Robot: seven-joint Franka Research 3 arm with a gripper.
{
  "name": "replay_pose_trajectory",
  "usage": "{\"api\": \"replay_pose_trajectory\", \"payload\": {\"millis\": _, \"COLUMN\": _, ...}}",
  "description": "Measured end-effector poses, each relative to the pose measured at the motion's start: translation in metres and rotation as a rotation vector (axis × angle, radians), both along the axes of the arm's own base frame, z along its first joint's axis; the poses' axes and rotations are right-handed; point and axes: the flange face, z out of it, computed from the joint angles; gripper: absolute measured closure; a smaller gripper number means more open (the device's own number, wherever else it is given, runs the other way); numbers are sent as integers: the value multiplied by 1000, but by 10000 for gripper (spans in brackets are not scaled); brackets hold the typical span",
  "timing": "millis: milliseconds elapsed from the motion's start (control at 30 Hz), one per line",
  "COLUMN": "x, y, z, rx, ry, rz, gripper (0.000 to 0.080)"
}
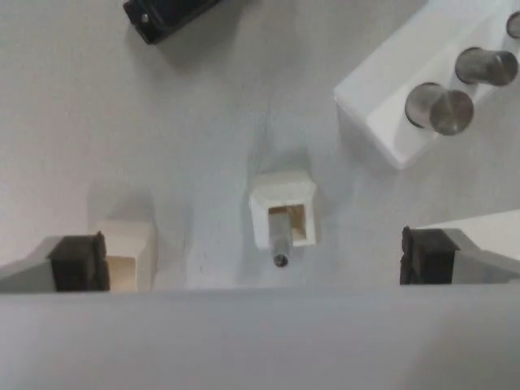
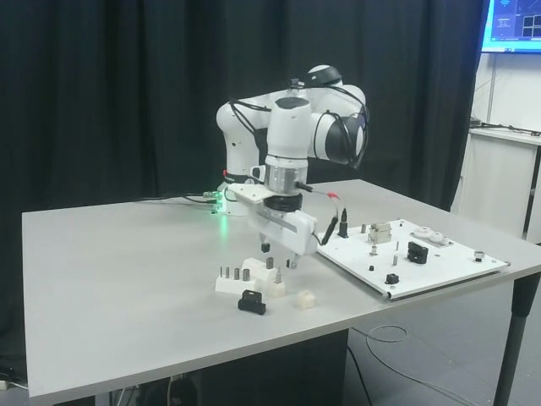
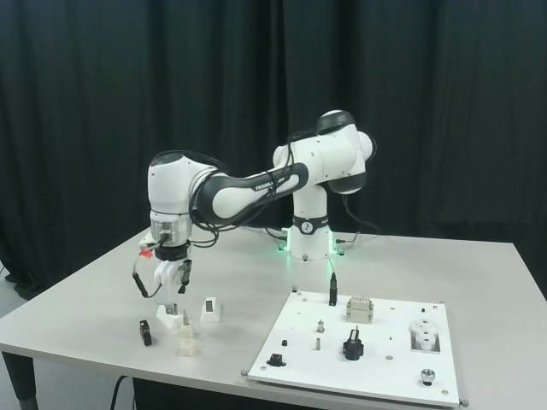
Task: Pick Ethernet.
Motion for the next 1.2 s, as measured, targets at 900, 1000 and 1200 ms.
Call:
{"api": "replay_pose_trajectory", "payload": {"millis": 900, "x": 8, "y": -3, "z": -44, "rx": 44, "ry": 65, "rz": 19, "gripper": 3}}
{"api": "replay_pose_trajectory", "payload": {"millis": 1000, "x": 8, "y": -3, "z": -47, "rx": 47, "ry": 68, "rz": 19, "gripper": 3}}
{"api": "replay_pose_trajectory", "payload": {"millis": 1200, "x": 8, "y": -2, "z": -50, "rx": 49, "ry": 75, "rz": 23, "gripper": 3}}
